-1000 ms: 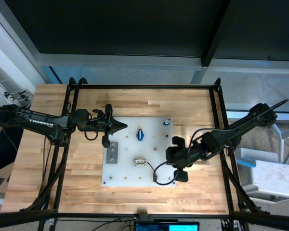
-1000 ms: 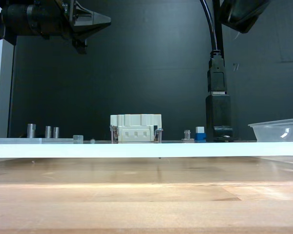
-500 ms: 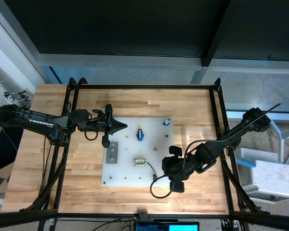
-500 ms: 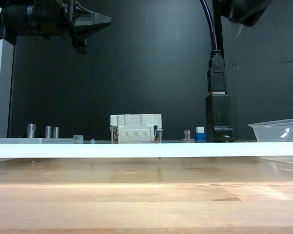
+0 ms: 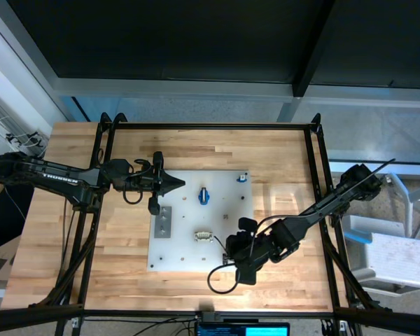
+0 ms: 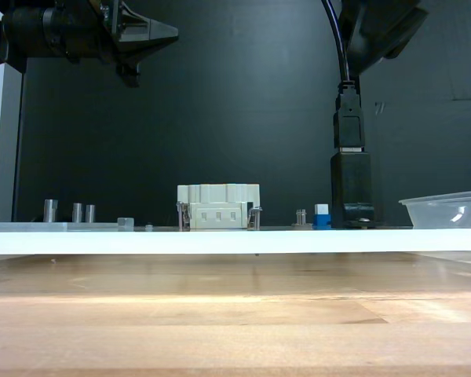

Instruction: Remove the USB connector from the USB hub and place in the container

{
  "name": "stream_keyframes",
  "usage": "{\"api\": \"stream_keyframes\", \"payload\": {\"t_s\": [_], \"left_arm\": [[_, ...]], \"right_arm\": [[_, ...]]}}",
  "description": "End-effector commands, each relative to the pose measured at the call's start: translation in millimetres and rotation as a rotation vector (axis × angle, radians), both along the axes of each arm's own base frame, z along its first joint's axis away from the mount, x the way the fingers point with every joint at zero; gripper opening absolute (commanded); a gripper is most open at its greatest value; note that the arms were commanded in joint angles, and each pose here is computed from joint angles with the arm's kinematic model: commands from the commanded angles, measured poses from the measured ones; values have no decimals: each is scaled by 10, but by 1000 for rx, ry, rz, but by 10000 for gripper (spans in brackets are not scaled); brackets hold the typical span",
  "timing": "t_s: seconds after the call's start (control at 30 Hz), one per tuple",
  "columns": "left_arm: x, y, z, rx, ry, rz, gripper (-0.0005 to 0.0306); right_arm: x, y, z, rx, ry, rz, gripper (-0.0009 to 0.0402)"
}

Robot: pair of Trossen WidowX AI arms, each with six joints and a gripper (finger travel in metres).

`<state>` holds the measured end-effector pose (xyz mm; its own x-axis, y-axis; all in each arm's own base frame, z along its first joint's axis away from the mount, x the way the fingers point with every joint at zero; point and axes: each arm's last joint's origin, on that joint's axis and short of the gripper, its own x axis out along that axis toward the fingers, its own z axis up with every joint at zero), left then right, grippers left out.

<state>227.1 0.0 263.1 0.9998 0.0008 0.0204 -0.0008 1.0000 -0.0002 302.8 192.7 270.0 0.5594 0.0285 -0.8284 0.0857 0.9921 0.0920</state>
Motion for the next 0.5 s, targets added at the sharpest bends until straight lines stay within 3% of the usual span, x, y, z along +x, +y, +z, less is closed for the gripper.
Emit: {"api": "stream_keyframes", "payload": {"t_s": [0.03,0.5], "left_arm": [[0,0,1,0,0,0,1],[0,0,1,0,0,0,1]], "right_arm": [[18,17,-33,-4,2,1,169],[121,58,-240,-30,38,-6,169]]}}
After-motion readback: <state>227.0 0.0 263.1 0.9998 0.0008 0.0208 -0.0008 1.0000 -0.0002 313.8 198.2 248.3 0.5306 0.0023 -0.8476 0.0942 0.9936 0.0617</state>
